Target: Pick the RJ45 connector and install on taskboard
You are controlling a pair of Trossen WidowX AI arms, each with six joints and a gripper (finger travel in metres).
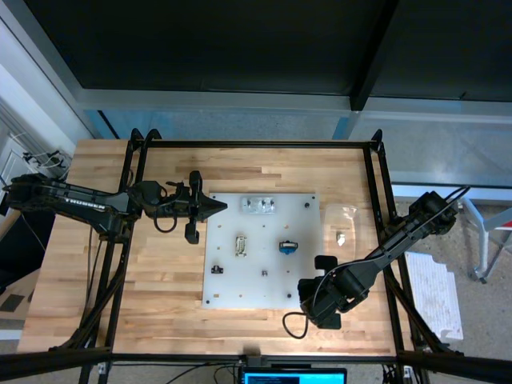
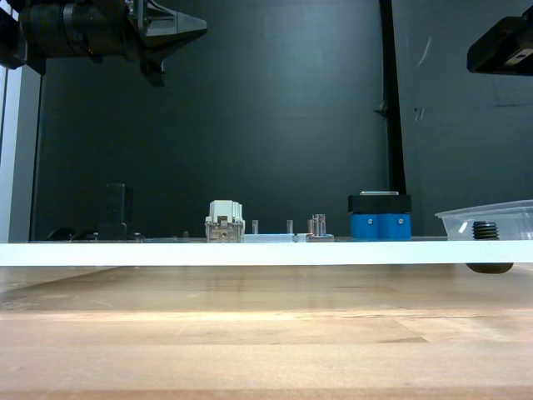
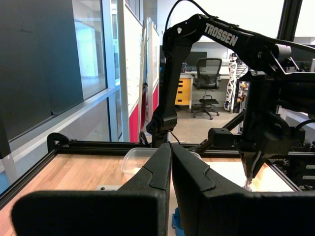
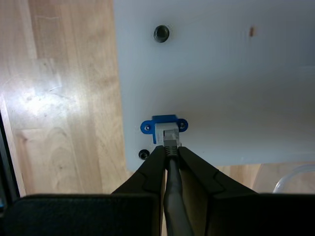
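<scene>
At the near right corner of the taskboard (image 4: 221, 73), the right tool (image 4: 170, 147) pinches the RJ45 connector (image 4: 171, 133), which touches a blue holder (image 4: 164, 121). Farther back, the left tool (image 3: 171, 147) hangs high over the far left corner, clenched, empty.

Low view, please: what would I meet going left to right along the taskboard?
Black part → beige part → silver part → blue part → clear tray. Left gripper hangs high at left, jaws shut; right gripper, over the near right corner of the taskboard, holds the RJ45 connector.
</scene>
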